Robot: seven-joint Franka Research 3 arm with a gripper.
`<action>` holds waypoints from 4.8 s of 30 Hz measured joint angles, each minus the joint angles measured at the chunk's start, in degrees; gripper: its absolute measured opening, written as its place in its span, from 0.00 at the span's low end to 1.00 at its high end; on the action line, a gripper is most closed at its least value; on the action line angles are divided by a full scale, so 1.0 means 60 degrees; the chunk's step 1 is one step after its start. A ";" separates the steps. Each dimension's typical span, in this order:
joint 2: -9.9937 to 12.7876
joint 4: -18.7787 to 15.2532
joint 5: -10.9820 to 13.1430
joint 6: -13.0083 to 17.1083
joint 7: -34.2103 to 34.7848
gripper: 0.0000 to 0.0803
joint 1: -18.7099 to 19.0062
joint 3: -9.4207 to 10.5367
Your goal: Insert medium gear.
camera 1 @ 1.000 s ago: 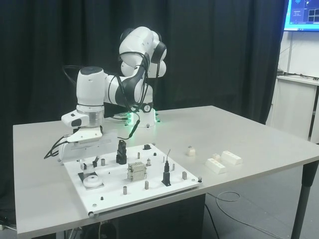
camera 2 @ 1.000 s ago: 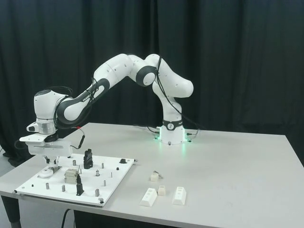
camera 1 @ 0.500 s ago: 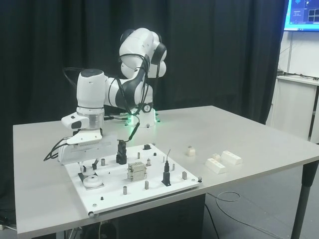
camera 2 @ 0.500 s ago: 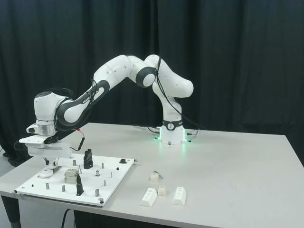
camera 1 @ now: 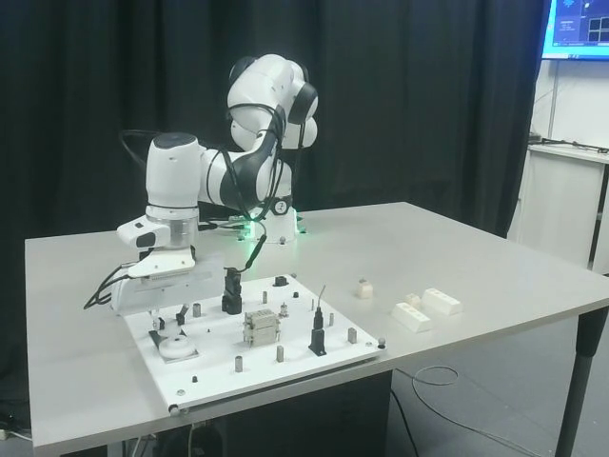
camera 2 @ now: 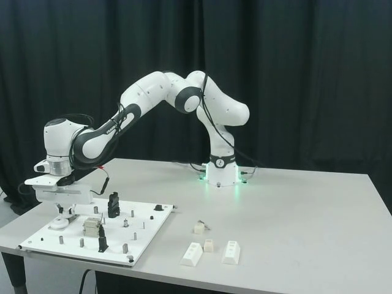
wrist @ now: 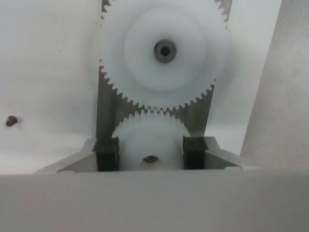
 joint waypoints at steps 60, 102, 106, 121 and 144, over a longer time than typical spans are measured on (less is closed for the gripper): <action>0.0026 0.0001 0.0626 -0.0037 0.1549 0.35 -0.0132 -0.0030; 0.0027 -0.0006 0.0625 -0.0077 -0.2307 0.35 -0.0097 -0.0058; 0.0027 -0.0005 0.0625 -0.0078 -0.1540 0.35 -0.0097 -0.0059; 0.0034 -0.0005 0.0626 -0.0042 0.0358 0.35 -0.0100 -0.0061; 0.0040 0.0003 0.0627 -0.0035 0.0741 0.35 -0.0105 -0.0061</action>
